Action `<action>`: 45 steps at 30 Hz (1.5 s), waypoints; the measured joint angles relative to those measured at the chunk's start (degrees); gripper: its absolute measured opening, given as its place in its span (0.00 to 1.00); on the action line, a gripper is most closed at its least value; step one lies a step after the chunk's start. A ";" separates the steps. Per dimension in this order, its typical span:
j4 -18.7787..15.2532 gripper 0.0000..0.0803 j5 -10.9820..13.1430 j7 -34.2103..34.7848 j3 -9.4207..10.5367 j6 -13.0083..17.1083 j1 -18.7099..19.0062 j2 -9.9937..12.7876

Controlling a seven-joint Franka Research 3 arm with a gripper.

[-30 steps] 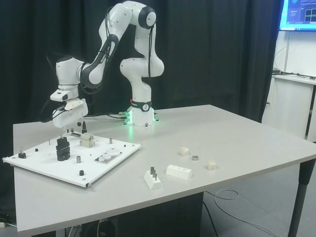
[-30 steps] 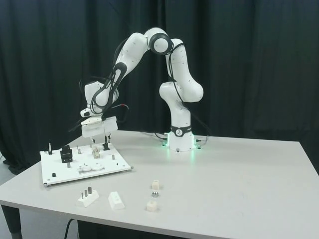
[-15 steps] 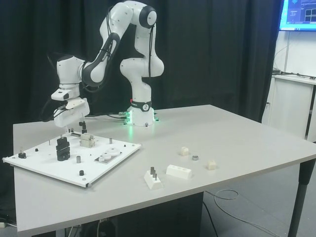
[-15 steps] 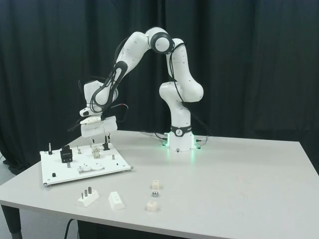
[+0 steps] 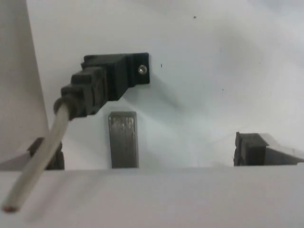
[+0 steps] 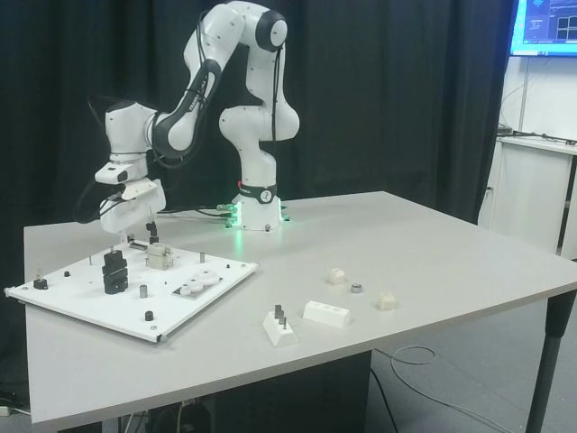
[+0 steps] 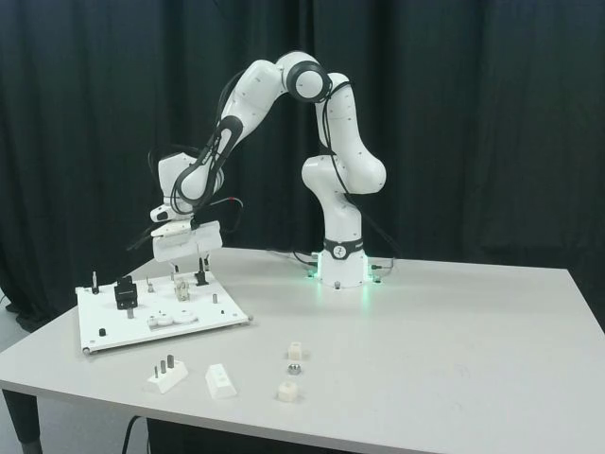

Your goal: Pick square peg 4.

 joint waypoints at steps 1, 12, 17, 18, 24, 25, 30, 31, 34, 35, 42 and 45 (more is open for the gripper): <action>0.00 1.00 0.00 0.05 0.01 0.01 0.06 0.05; 0.00 1.00 0.02 0.17 0.17 1.23 0.22 1.92; -0.06 1.00 0.26 0.17 0.18 1.74 0.22 3.25; -0.09 1.00 0.36 0.17 0.19 1.84 0.22 3.49; -0.44 1.00 1.80 -0.06 0.24 2.50 0.22 4.60; -0.49 1.00 1.98 -0.15 0.26 2.58 0.22 4.69; -0.75 1.00 3.33 -0.44 0.30 3.02 0.21 5.15; -0.81 1.00 3.74 -0.54 0.31 3.09 0.21 5.20; -0.94 1.00 4.88 -1.02 0.32 3.22 0.19 5.32; -0.97 1.00 5.29 -1.17 0.32 3.24 0.18 5.35; -1.05 1.00 8.46 -2.93 0.32 3.43 -0.01 5.75; -1.07 1.00 9.87 -4.24 0.32 3.60 -0.04 6.03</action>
